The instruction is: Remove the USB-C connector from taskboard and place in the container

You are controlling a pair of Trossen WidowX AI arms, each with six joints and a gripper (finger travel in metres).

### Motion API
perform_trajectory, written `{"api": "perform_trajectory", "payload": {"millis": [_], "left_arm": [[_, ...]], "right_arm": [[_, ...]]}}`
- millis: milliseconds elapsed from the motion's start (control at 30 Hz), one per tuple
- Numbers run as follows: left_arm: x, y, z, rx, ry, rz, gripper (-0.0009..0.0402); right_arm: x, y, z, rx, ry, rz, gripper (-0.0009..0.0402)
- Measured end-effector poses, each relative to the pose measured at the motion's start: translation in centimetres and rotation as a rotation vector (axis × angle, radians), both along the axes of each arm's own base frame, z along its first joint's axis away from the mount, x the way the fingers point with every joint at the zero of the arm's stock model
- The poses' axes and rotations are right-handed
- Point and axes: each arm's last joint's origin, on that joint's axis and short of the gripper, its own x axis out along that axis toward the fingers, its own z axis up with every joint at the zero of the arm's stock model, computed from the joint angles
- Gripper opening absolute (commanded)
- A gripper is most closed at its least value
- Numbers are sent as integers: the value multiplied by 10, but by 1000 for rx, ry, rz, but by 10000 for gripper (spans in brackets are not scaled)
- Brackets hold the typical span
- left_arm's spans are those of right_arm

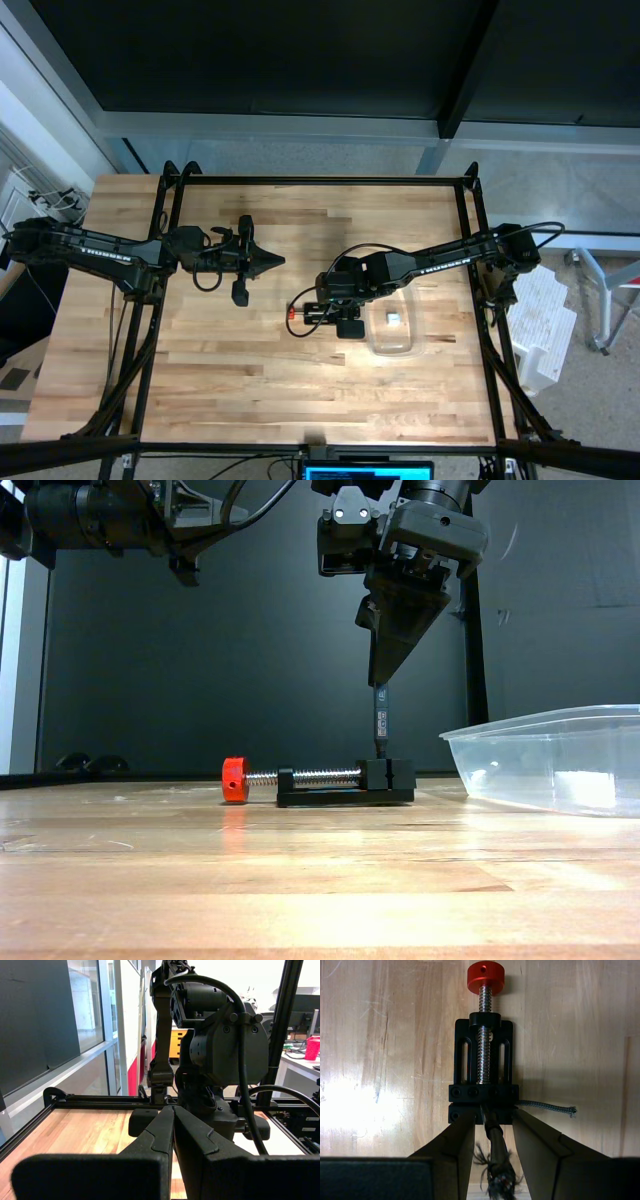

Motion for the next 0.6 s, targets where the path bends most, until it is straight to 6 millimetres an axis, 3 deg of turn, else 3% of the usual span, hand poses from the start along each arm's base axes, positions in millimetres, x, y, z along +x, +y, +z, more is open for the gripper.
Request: {"api": "perform_trajectory", "payload": {"millis": [600], "left_arm": [[0,0,0,0,0,0,0]], "right_arm": [[-1,0,-2,5,7,1,0]]}}
